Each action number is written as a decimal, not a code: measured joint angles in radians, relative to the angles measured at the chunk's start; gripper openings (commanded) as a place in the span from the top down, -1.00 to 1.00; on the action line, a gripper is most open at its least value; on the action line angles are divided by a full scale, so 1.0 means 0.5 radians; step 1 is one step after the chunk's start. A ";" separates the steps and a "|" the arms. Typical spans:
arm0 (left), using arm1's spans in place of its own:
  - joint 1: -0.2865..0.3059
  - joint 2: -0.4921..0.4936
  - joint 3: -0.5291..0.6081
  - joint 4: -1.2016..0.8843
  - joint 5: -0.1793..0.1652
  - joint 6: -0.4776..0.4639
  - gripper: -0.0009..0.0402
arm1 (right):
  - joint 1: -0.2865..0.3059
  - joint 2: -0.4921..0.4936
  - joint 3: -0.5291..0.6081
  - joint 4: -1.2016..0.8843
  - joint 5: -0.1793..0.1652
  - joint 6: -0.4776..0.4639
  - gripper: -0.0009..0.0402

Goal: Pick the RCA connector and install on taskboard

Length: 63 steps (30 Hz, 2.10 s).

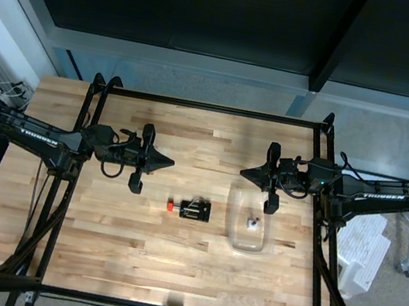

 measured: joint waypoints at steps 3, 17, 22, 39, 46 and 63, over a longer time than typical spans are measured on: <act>0.000 0.000 -0.001 0.001 0.000 -0.001 0.96 | 0.001 -0.001 0.000 0.000 -0.001 0.002 0.96; 0.001 0.000 -0.001 0.000 0.000 -0.001 0.96 | 0.008 -0.016 0.002 -0.150 -0.106 0.058 0.96; 0.001 0.000 -0.001 0.001 0.000 -0.001 0.96 | 0.015 -0.032 0.130 -0.608 -0.060 0.056 0.96; 0.001 0.001 -0.001 0.000 0.001 -0.001 0.96 | 0.233 -0.032 0.504 -1.868 0.012 0.128 0.96; 0.001 0.001 -0.001 0.001 0.001 -0.001 0.96 | 0.300 -0.032 0.526 -2.136 0.045 0.226 0.96; 0.001 0.001 -0.001 0.000 0.001 -0.001 0.96 | 0.620 0.031 0.526 -2.500 0.264 0.447 0.96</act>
